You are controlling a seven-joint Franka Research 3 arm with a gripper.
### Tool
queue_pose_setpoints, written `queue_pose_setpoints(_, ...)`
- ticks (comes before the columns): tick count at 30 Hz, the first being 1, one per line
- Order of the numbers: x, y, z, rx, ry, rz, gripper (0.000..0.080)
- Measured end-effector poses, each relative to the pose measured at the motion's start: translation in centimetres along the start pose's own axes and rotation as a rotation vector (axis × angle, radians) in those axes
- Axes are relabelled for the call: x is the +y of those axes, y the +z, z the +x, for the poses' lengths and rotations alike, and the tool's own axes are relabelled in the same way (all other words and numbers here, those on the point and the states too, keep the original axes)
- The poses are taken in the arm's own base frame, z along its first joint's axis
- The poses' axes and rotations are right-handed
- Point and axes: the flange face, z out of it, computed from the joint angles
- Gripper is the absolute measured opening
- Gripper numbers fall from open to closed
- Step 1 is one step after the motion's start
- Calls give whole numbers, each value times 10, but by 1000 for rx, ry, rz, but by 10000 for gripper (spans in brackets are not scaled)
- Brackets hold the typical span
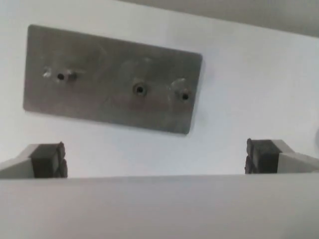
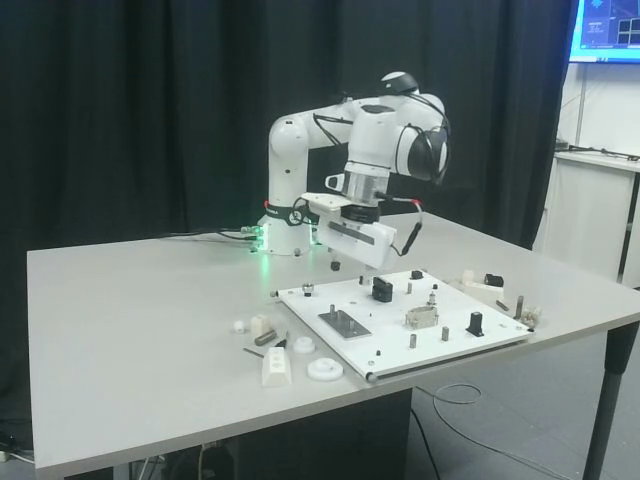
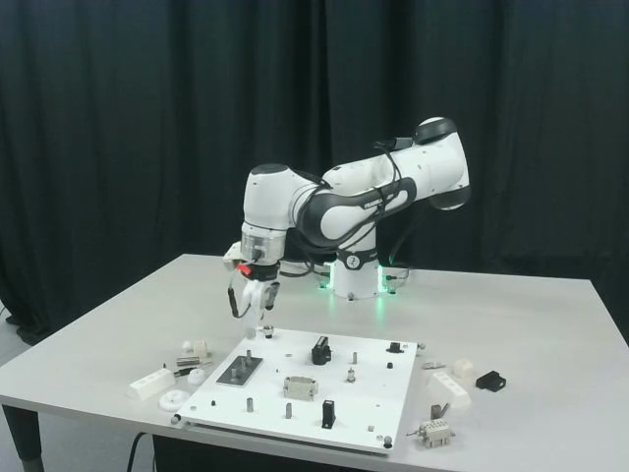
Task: Remove square peg 3.
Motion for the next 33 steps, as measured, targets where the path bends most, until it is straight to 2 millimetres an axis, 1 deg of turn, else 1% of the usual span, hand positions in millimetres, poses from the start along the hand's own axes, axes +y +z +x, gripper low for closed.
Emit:
queue_pose_setpoints(6,1,-7,-14,-8,8,29,800)
queue_pose_setpoints(16,-7,-20,-44,-17,-47,86,800)
queue_pose_setpoints(26,-15,-26,-74,-28,-42,113,800)
queue_pose_setpoints(33,-23,-29,-100,-41,-43,121,800)
